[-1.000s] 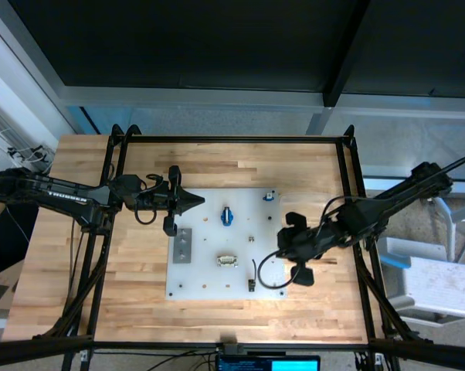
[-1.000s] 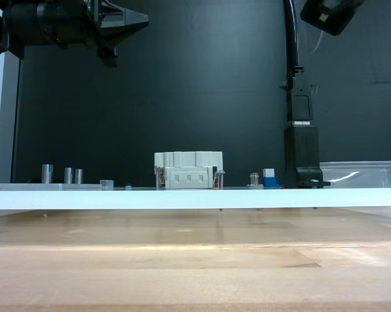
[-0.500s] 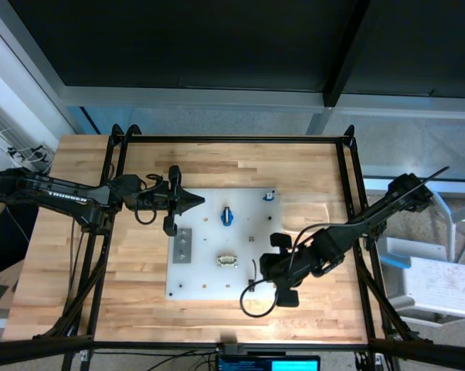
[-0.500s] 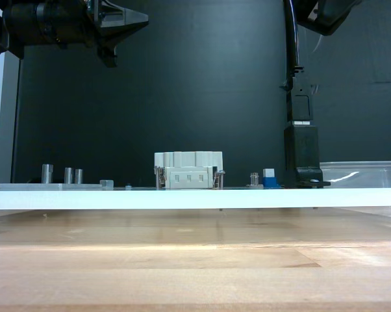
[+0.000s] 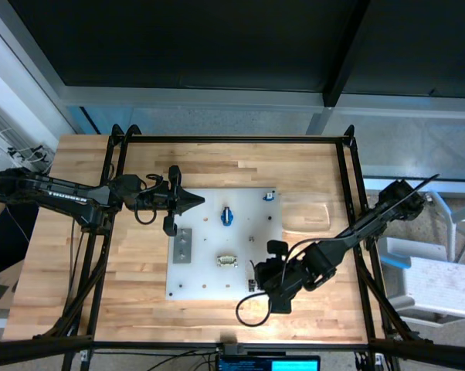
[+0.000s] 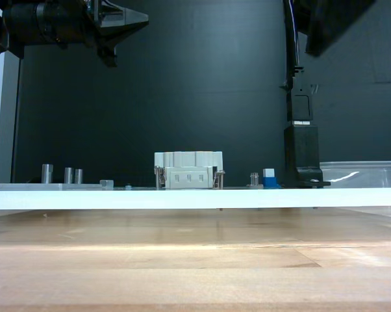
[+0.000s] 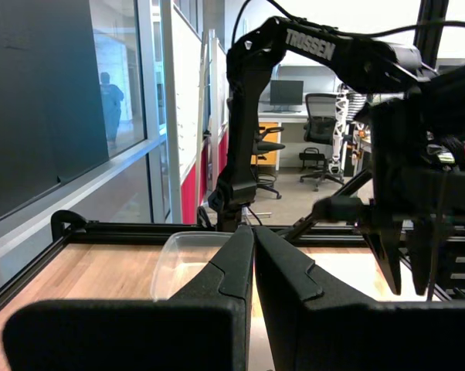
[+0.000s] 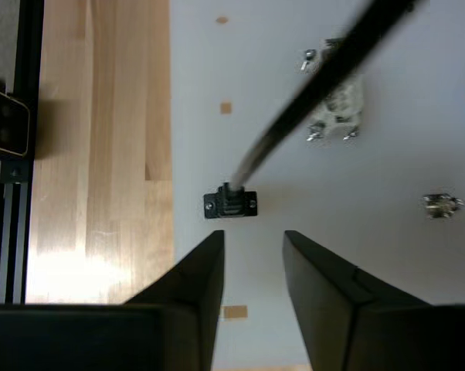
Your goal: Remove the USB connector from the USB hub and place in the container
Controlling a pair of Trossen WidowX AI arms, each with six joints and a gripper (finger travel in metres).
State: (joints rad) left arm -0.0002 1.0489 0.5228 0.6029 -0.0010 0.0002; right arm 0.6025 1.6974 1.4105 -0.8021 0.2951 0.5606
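Observation:
The USB hub (image 5: 251, 286) is a small black block near the white board's near right corner, and it stands upright in the low view (image 6: 302, 156). The USB connector (image 6: 301, 104) sits plugged into its top, with its black cable (image 5: 246, 313) looping toward the table's near edge. My right gripper (image 5: 265, 280) hovers open just above and beside the hub; in its wrist view the hub (image 8: 230, 203) lies ahead of the spread fingers (image 8: 194, 286). The container (image 5: 306, 216) rests right of the board. My left gripper (image 5: 194, 202) hangs shut over the board's far left.
The white board (image 5: 209, 274) carries a grey block with holes (image 5: 184, 247), a beige multi-pin connector (image 5: 228, 261) and a blue upright connector (image 5: 226, 216). A black frame rail (image 5: 348, 201) runs along the table's right side.
My right arm has swung left and toward the near edge, coming down from beside the board to over the USB hub. The cable loop came into sight. The left arm stayed still.

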